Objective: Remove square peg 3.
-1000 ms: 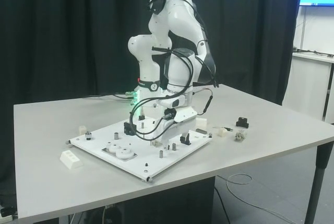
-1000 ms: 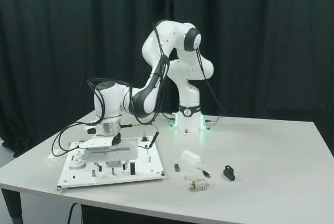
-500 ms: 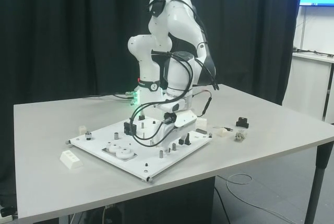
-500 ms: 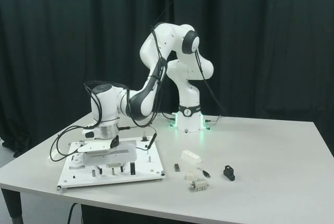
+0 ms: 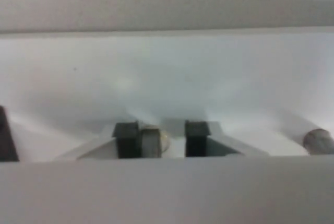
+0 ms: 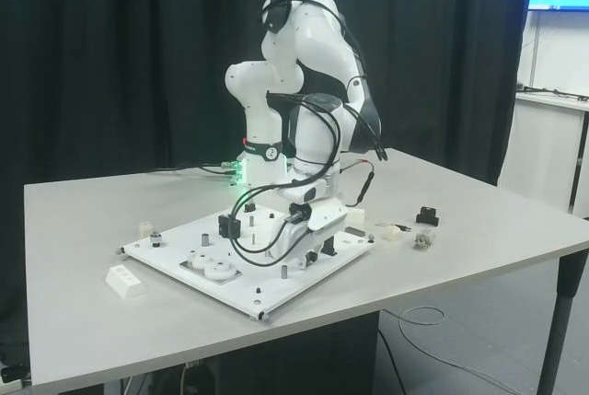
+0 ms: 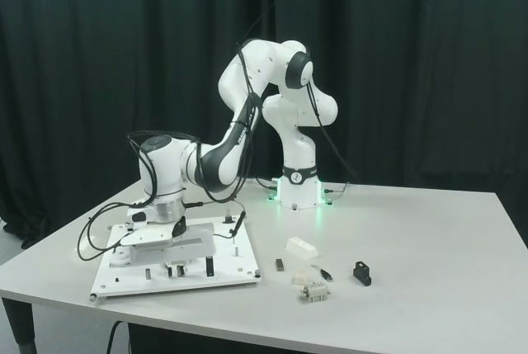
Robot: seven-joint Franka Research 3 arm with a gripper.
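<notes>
Two black fingertips point(image 5: 127, 139) of the gripper point(image 5: 162, 139) stand apart in the wrist view. A grey peg point(image 5: 150, 141) sits between them, touching one pad, with a clear gap to the other. It appears to be square peg 3, and nothing pinches it. Whether it hangs free or is seated in the white board point(image 5: 167, 83) below cannot be told from this view. Off to one side a round grey peg point(image 5: 318, 141) stands on the same board.

In the second room view, going left to right, the board point(image 7: 235, 276) lies at the table's near left corner. The gripper point(image 7: 171, 266) hangs low over its middle, with several small upright pegs around it too small to tell apart. The white arm point(image 7: 223, 156) bends back from there to its base point(image 7: 299, 189), where a green light point(image 7: 272, 197) glows. Right of the board, on the grey table point(image 7: 429, 238), lie a white block point(image 7: 302, 247), a small connector point(image 7: 316, 290) and — furthest right — a black part point(image 7: 361, 272).

In the first room view a white block point(image 6: 124, 282) rests just left of the board point(image 6: 230, 296), and the gripper point(image 6: 302, 253) hovers near the board's right half.
</notes>
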